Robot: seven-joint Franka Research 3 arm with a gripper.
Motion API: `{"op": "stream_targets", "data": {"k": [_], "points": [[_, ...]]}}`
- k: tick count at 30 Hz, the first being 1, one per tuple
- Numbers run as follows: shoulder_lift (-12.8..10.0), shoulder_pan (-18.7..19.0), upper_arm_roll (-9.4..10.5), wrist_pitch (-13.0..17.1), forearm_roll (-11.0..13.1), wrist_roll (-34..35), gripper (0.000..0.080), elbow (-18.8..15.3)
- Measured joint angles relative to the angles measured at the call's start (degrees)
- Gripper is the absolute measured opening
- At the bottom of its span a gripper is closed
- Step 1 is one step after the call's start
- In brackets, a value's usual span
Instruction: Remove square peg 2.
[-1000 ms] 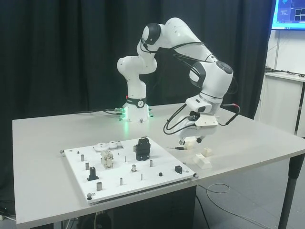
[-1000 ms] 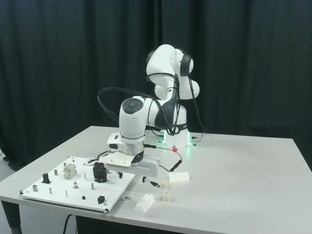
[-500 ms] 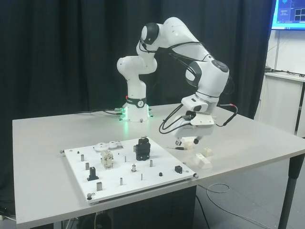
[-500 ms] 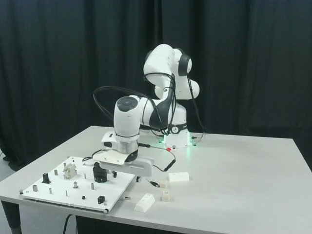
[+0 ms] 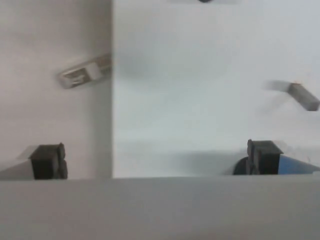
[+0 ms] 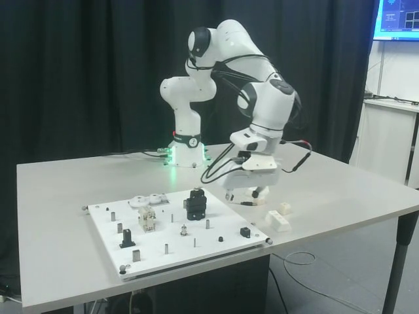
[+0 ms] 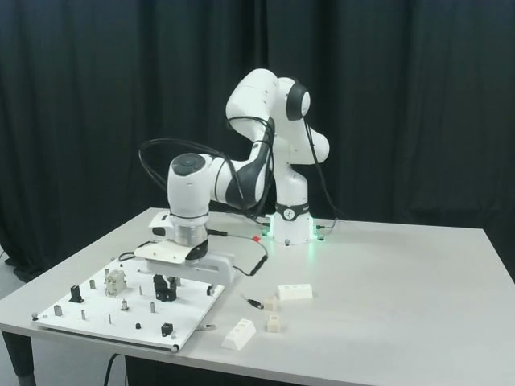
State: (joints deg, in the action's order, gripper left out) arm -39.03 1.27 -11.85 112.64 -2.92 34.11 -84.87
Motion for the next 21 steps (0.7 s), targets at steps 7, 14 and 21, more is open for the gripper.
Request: {"op": "stream_targets", "data": {"k": [7, 14, 21], "points": [[2.02, -1.93, -0.06, 5.18, 0.26, -0.96, 0.0800, -4.24], [3.72, -3.50, -0.22, 11.13, 1.01, -1.89, 0.0800, -8.04], [4.37, -4.56, -0.84, 15.79, 3.08, -3.51, 0.0800, -10.02]]}}
